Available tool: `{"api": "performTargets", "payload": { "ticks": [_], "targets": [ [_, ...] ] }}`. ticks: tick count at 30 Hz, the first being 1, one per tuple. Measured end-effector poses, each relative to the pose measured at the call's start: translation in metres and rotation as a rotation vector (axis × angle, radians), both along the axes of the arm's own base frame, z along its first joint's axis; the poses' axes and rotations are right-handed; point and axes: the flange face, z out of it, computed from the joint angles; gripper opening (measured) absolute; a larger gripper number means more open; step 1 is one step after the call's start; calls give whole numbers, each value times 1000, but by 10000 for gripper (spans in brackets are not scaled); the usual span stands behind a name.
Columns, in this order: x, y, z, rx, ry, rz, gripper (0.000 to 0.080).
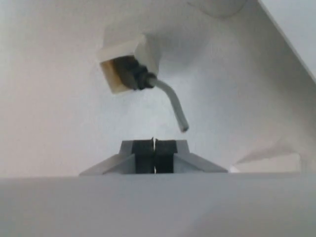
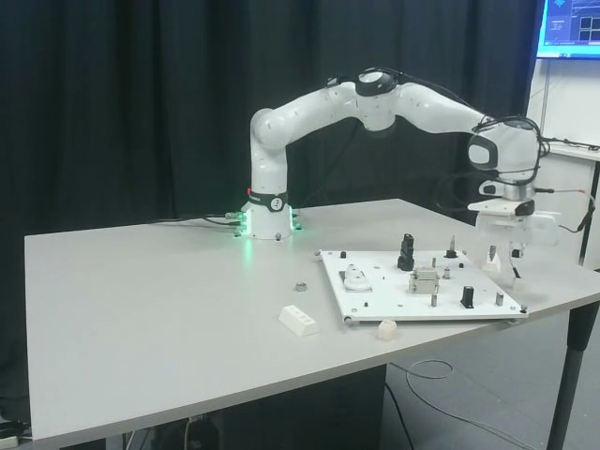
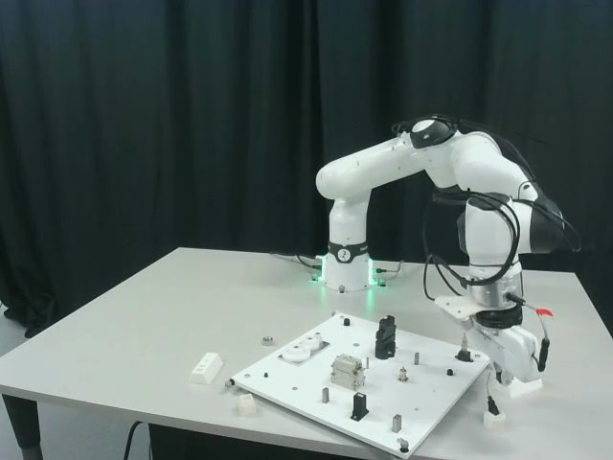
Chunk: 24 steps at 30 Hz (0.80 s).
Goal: Pick USB.
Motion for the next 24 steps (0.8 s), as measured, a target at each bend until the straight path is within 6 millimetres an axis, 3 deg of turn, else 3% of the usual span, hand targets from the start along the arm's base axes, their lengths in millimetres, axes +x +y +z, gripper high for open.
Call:
{"api": "performTargets", "payload": {
  "ticks": [11, 24],
  "targets": [
    [3, -3, 25, 10, 16, -2, 1],
    [3, 1, 36, 22, -4, 97, 1]
  ]
}}
